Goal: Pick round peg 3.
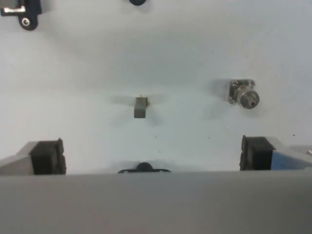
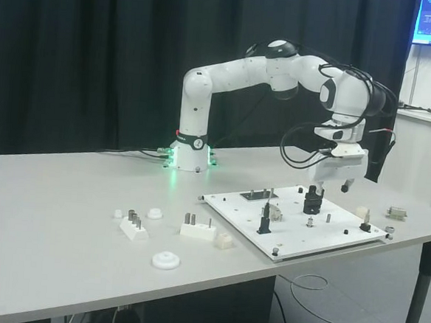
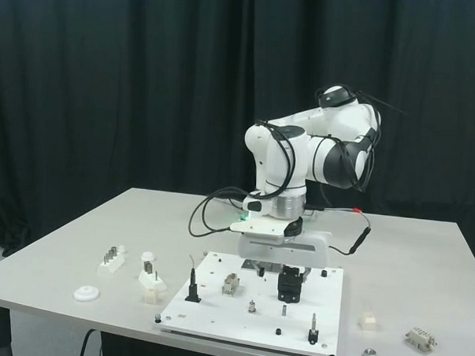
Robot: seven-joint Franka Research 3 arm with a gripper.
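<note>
The jaws (image 1: 151, 156) stand wide apart (nothing between them) above the small grey peg (image 1: 140, 107).

Grey table (image 2: 64, 210) carrying the white board (image 2: 299, 237) (near its front right edge). Beside the board lie two white peg holders (image 2: 133, 226) (image 2: 198, 229), a white gear (image 2: 166, 260), and a small connector (image 2: 397, 213). The arm's base (image 2: 190, 156) is bolted behind.

even overhead room light, soft faint shadows on the white board (image 1: 97, 58); wrist view slightly blurred, near edge unfocused
</note>
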